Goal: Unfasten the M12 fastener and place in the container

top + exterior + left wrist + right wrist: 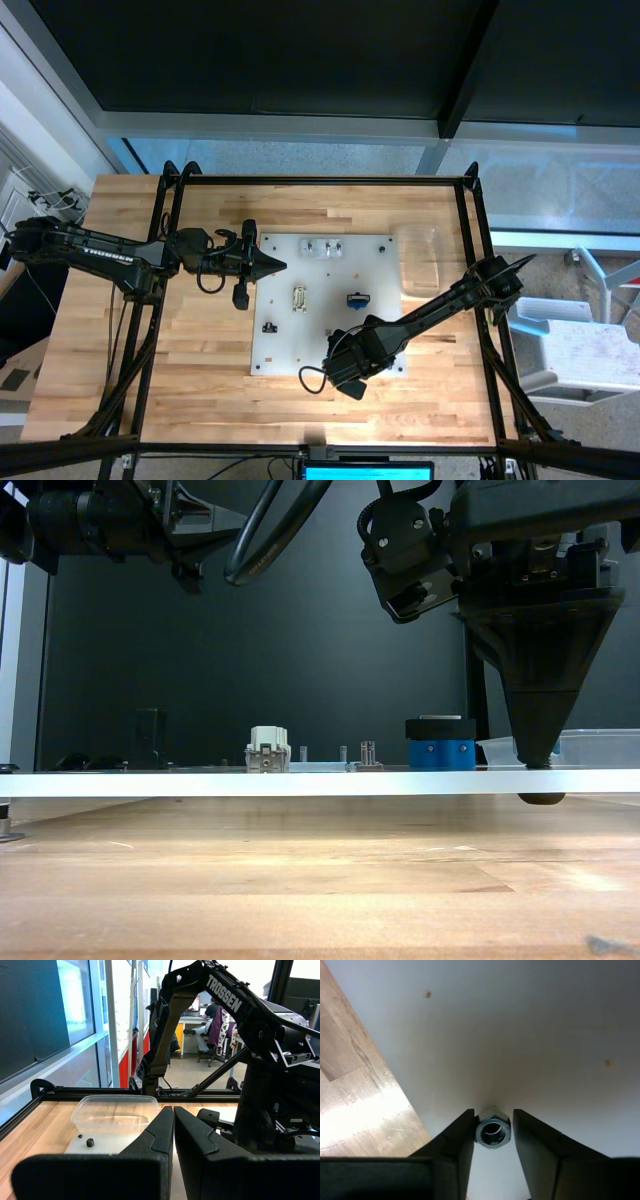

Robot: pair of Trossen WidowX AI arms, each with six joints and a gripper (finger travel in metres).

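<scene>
We record a white board (290, 350) on the wooden table (90, 340), bearing a blue connector (357, 299), a beige connector (299, 298) and a small black fitting (269, 327). A black frame (320, 180) borders the table.

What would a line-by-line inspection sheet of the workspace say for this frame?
Surface: wooden table carrying the white board.
Job's things: M12 nut stands on the board; its stud is hidden, so I cannot tell if it is still threaded. The container, at the board's far right, holds nothing.
Clutter: blue connector, beige connector and small black part, all on the board.
Grippers: right gripper is down at the nut, fingers against its sides. Left gripper is shut, above the board's left edge.
Cables: black cable loop hangs well above the board.
Surroundings: black frame and monitor.
</scene>
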